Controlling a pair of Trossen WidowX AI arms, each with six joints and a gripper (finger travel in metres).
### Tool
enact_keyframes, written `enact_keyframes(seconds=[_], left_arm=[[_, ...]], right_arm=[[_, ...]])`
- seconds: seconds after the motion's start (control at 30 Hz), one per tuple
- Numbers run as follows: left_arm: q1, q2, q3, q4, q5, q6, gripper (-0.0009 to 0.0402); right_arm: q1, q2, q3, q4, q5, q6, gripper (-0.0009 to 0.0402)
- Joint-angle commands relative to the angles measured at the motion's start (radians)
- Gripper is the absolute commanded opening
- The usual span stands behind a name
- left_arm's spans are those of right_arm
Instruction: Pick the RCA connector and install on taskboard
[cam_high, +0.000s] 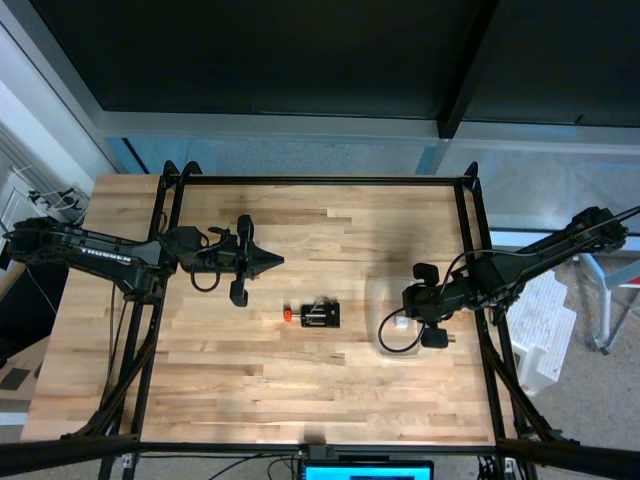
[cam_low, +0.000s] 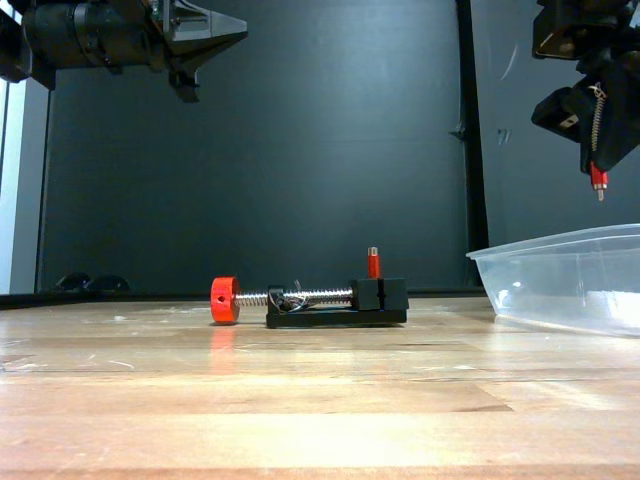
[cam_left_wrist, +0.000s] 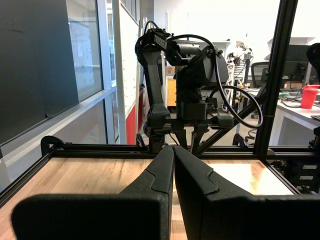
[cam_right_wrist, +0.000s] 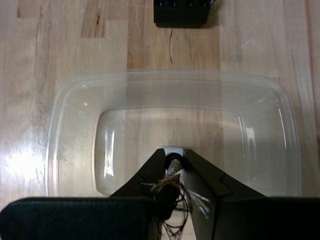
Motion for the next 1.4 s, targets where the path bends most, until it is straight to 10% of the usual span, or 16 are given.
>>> enact_keyframes(seconds=[0.03, 1.4], left_arm=[[0.0, 0.0, 0.0, 0.0, 0.0, 0.0, 0.0], [0.0, 0.0, 0.0, 0.0, 0.0, 0.0, 0.0]], right_arm=[[-0.017, 0.001, 0.0, 0.017, 0.002, 0.0, 0.0002], [-0.172, 0.555, 0.431, 0.143, 0.001, -0.163, 0.0002]])
